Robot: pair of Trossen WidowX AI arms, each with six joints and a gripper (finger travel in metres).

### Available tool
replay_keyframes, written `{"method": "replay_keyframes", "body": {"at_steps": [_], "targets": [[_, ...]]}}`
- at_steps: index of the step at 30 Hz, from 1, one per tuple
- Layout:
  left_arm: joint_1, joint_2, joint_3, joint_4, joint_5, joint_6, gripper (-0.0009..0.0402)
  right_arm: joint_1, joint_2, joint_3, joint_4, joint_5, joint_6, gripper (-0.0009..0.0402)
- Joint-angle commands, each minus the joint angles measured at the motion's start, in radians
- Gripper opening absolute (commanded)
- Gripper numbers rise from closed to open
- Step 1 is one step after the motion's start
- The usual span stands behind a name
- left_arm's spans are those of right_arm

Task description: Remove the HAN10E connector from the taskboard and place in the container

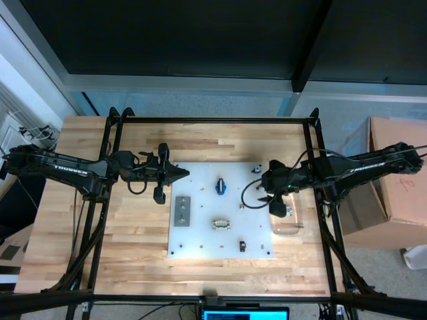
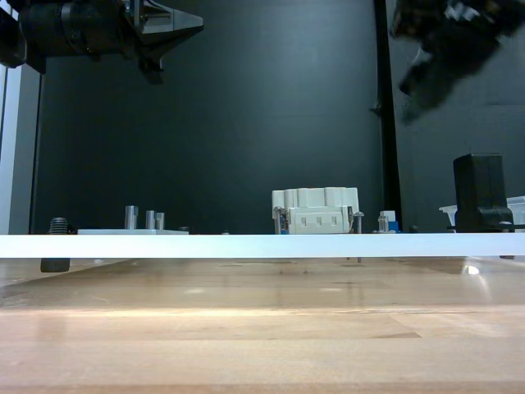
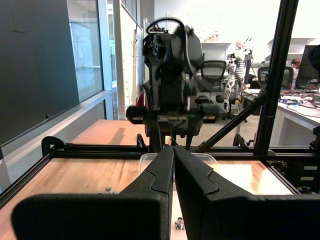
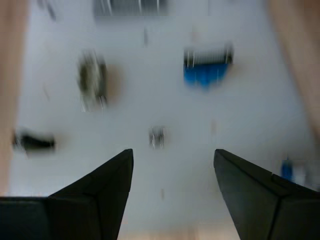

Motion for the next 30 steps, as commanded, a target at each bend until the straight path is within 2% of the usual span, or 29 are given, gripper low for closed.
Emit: {"method": "replay_keyframes", "body": {"at_steps": [1,14,20,28,30], "targets": [[0.0,0.0,0.0,0.0,0.0,0.0,0.0,-0.003,-0.005,-0.001,0.125,0.013,-0.04,0.0193],[0.0,0.0,0.0,0.0,0.0,0.0,0.0,-0.131,-0.002,-0.096,0.668,-0.007,-0.188,0.007],[0.0,0.0,0.0,0.0,0.0,0.0,0.0,-0.165,-0.002,-0.15,0.868,-0.118,-0.198,0.0001],[0.0,0.0,0.0,0.0,0.0,0.0,0.0,-0.182,-0.002,-0.209,1.053,-0.144,-0.181,-0.0001],[0.0,0.0,0.0,0.0,0.0,0.0,0.0,-0.183,-0.002,-0.215,1.073,-0.171,-0.18,0.0001]]}}
